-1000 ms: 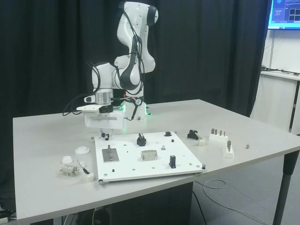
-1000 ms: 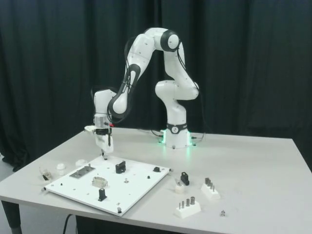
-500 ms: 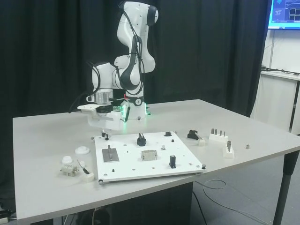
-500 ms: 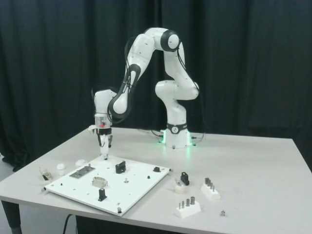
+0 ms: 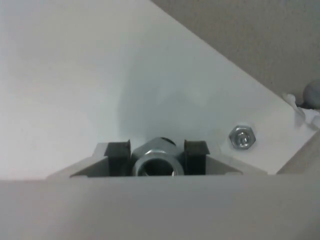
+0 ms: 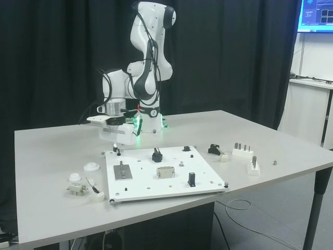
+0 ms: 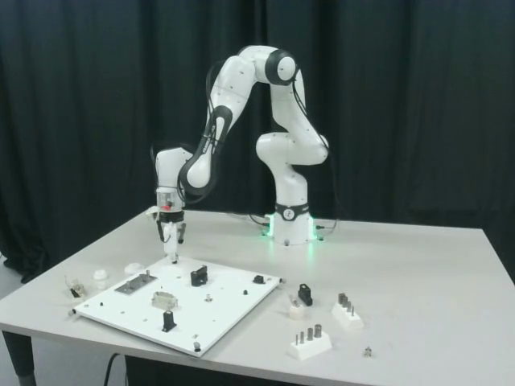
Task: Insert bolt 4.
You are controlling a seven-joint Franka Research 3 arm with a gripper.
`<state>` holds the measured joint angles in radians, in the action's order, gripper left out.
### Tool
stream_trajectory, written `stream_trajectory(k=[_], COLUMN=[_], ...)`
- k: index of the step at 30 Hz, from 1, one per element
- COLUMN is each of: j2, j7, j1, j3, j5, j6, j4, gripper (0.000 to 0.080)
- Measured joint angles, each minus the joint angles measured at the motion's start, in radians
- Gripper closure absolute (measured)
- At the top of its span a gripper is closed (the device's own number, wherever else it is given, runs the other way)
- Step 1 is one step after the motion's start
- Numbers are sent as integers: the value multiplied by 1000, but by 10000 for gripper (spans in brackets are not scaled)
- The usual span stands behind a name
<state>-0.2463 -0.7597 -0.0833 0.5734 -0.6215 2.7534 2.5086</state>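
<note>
Right, the bolt (image 5: 155, 161) sits low in the centre of the wrist view, its hex head clamped between the two black fingers (image 5: 118, 157), which are closed on it from either side. Below it lies the white board (image 5: 75, 90), so the bolt hangs head-up over a corner of that plate, probably held that way so the shank can drop straight into a hole. To the right in that picture a small nut (image 5: 242, 137) shows near the board's edge, and it may mark a neighbouring station. In the first room view the gripper (image 6: 117, 150) hovers at the board's far left corner, left of centre in the frame, with the arm (image 6: 143, 62) bent down steeply from its base. What stays hidden is the shank and the target hole: the bolt head and the fingers cover both, so alignment cannot be judged. From the second room view the bolt is too small to make out.
</note>
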Motion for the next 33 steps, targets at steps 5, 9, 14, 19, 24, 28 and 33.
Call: stream_trajectory(k=[5,9,14,19,24,28,33], j2=[0,0,3,4,-4,-17,-29], j7=[-5,-5,-16,-31,-31,-31,-31], j1=[4,12,23,33,35,38,44], j3=[4,12,23,32,32,32,32], j5=[7,17,45,71,82,82,82], j6=[0,-2,-8,-13,-13,-17,-16], j4=[0,0,-1,-2,-4,-5,-8], gripper=[577,577,578,578,578,578,568])
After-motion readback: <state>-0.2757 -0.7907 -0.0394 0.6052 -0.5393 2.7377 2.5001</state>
